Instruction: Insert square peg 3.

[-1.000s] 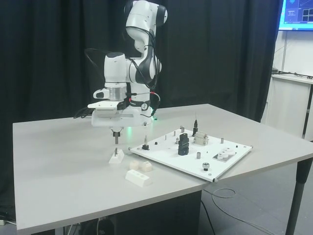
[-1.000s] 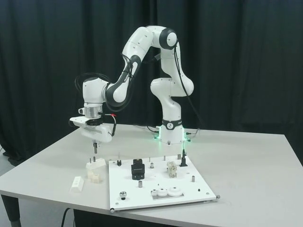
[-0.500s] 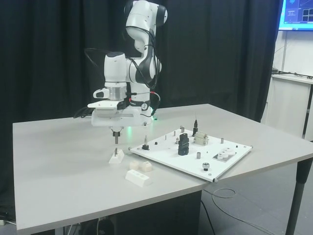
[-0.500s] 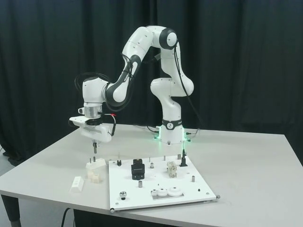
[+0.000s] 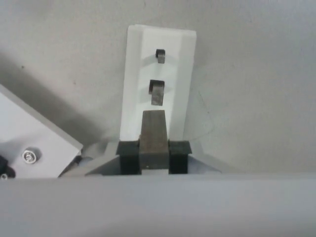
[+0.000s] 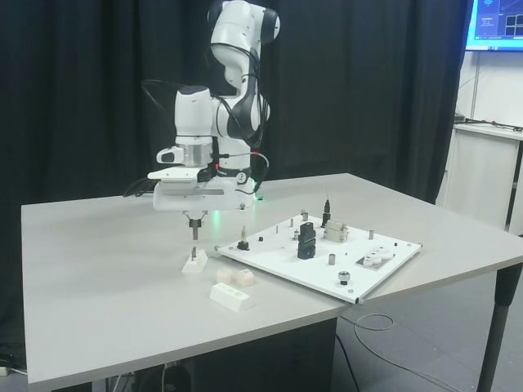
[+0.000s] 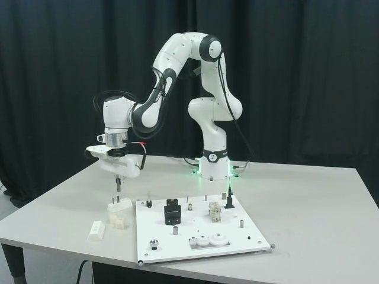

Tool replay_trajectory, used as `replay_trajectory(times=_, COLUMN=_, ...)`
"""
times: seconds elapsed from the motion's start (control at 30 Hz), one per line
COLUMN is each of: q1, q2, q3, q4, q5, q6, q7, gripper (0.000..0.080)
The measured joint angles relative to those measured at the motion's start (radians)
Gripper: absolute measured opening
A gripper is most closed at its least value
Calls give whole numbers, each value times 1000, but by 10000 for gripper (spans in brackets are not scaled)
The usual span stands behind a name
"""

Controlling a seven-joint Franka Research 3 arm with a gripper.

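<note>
Barely risen since a second ago, gripper (image 5: 153, 157) clenches square peg (image 5: 153, 132) above white holder block (image 5: 159, 79); next, carry it to its hole.

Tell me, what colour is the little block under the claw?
The block is white, clearest in the wrist view.

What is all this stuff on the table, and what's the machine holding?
Peg: one, grey, held in the tool above the holder.
Holder: one, white, on the table beside the board, two smaller pegs standing in it.
Blocks: two, white, near the holder.
Board: one, white, on the table, carrying small black, grey and white parts.
Table: one, grey.
Curtain: black, behind.
Arm: one, white, bolted at the table's rear, green light at its base.
Tool: one, black fingers, shut on the peg.
</note>
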Motion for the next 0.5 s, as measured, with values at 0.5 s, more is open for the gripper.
replay_trajectory(times=0.5, q1=78, q2=-64, q3=1, q4=2, q5=-1, q6=-61, q7=-38, gripper=114)
